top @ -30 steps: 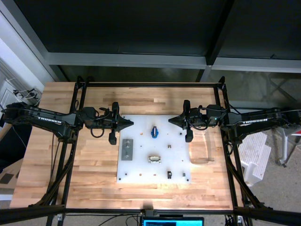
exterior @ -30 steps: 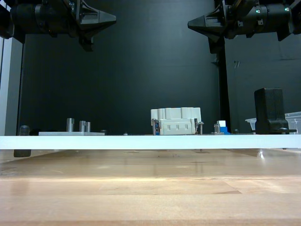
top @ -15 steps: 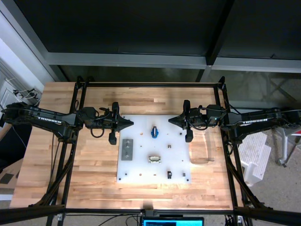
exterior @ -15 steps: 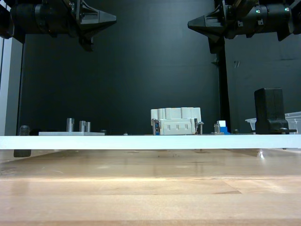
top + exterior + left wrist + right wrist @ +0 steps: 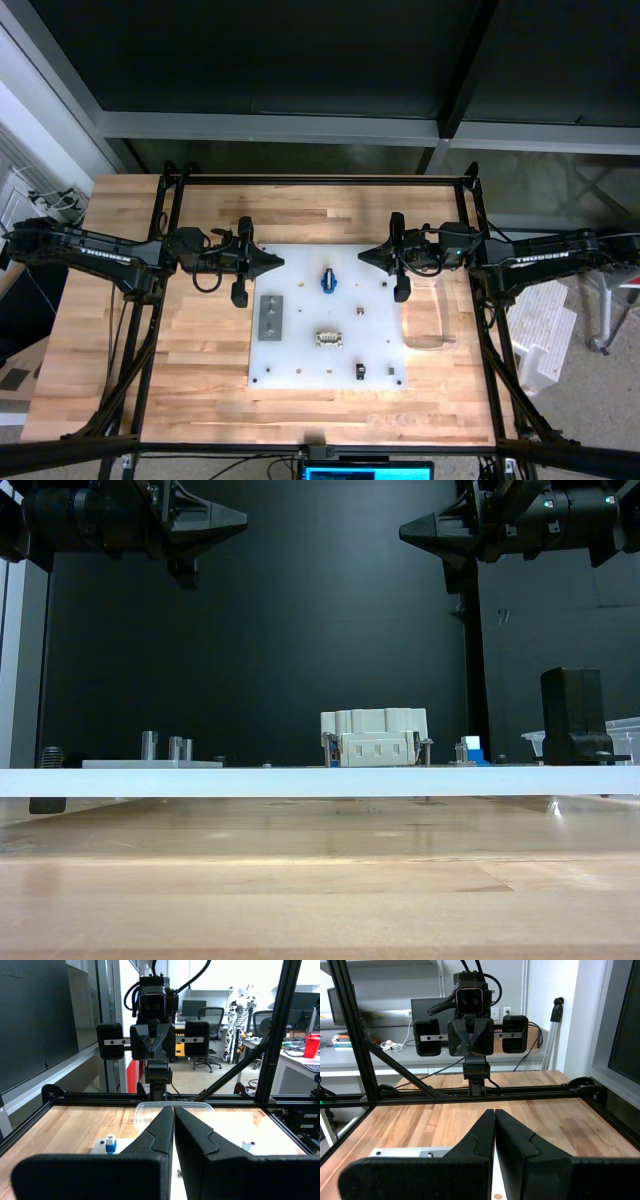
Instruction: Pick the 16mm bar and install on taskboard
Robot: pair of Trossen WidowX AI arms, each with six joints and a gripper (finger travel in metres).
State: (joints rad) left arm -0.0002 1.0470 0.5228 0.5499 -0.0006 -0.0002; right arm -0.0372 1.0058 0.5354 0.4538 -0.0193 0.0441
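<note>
"16mm bar first: can you spot it?"

"No. It is too small to pick out. My guess is that it lies in the clear tray (image 5: 430,310) just beside the board (image 5: 300,345), on its right, but I cannot tell."

"Go left to right, then."

"The left pincer (image 5: 272,262) hangs above the board's left edge, tips pressed together, holding nothing. Near it sits the grey block (image 5: 270,316), with short posts (image 5: 149,744) standing on it. Next is the blue knob (image 5: 328,281), toward the far side. The right pincer (image 5: 366,255) hangs above the board's right part, likewise closed and empty."

"What could go wrong?"

"A peg that small could roll away if a finger nudges it, or sit crooked in the grip and jam at its hole. The tray's clear wall could also catch a finger reaching in."

"Anything hidden?"

"Which hole takes the bar. From counter (image 5: 200,380) level the board shows edge-on, so its top is unreadable."
</note>
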